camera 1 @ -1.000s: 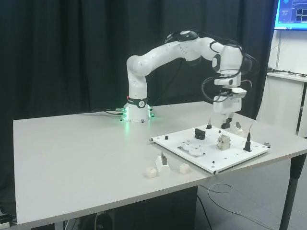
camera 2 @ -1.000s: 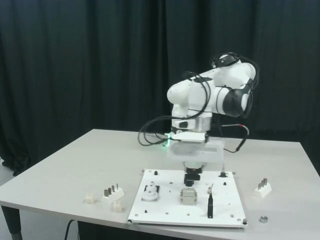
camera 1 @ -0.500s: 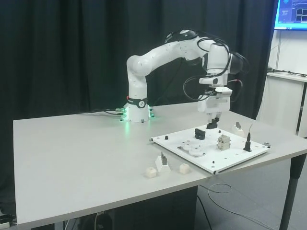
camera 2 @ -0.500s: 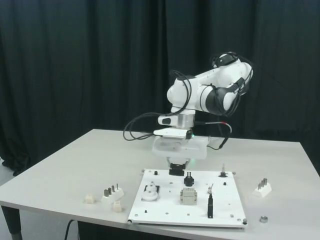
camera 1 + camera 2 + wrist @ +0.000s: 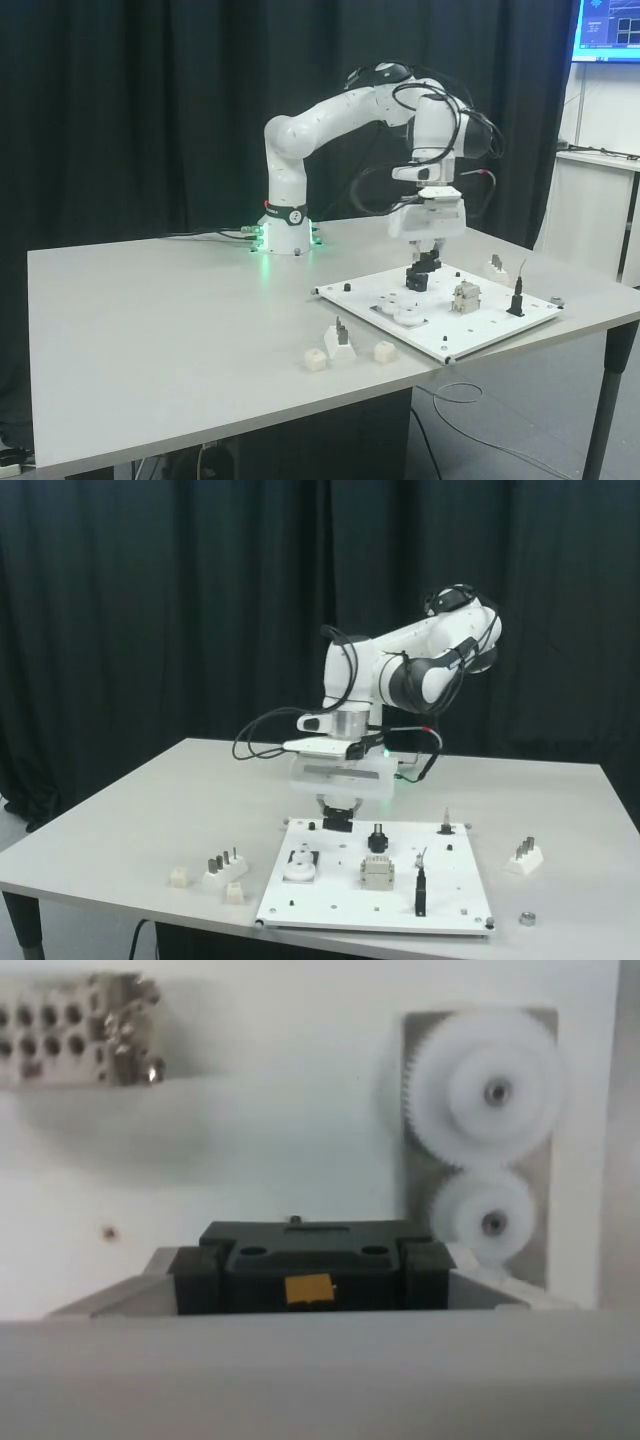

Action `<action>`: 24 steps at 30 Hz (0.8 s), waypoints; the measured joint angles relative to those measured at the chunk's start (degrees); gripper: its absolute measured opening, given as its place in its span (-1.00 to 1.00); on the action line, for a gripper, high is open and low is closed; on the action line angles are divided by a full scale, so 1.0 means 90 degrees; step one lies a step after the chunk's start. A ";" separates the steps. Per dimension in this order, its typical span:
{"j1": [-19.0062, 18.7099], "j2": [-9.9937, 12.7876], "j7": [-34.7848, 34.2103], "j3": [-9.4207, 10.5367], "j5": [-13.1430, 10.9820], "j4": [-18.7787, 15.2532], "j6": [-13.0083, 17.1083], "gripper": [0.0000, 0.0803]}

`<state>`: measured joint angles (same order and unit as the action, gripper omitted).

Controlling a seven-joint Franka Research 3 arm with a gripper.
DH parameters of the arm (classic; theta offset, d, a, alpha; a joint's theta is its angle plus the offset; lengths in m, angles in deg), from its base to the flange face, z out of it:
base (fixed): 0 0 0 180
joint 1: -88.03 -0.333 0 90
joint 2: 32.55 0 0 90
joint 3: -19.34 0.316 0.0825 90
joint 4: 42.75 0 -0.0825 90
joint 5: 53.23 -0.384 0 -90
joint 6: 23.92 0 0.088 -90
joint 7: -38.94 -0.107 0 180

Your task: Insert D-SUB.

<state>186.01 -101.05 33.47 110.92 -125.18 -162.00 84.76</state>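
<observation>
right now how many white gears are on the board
2. The large gear and the small gear sit meshed side by side on one grey plate on the white board, near the tool. None seem hidden.

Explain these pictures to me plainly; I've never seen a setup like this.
A white robot arm is bolted to a grey table. Two pictures come from cameras in the room; the third looks down from the arm's wrist. At the arm's end is a claw that hangs over a white board. The wrist picture shows a black part at the claw, though whether it is gripped cannot be told. On the board sit two white gears and a connector block. Small white blocks lie on the table beside the board.
</observation>
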 joint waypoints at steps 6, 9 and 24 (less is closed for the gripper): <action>0.0053 0.0000 -0.0995 -0.0084 -0.0334 -0.0159 -0.0245 -0.06; 0.0065 0.0001 -0.1044 -0.0147 -0.0440 -0.0222 -0.0404 -0.06; -0.0030 -0.0029 -0.3378 -0.0364 -0.0360 -0.0400 -0.0669 -0.06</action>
<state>185.74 -101.32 3.07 107.64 -128.41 -165.60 78.75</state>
